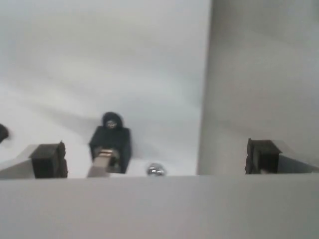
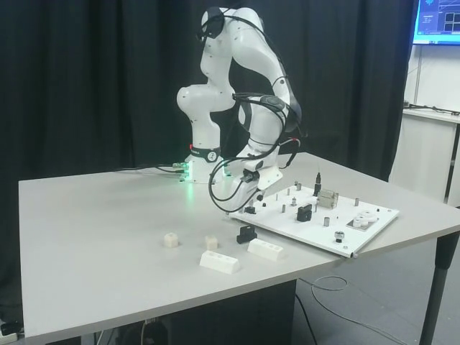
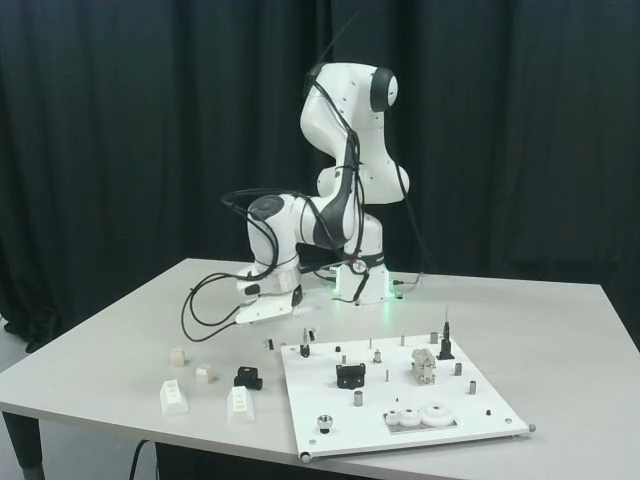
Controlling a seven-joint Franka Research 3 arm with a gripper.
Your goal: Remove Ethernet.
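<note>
The gripper (image 1: 154, 159) hangs wide open and empty above the white board's (image 3: 400, 420) edge. A black socket block (image 1: 110, 144) holds a plug (image 1: 102, 160).

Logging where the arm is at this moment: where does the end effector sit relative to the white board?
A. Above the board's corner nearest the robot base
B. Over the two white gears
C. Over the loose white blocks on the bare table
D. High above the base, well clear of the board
A. Both room views show the end effector low over the white board at its corner toward the robot base, far from the gears and loose white blocks.
</note>
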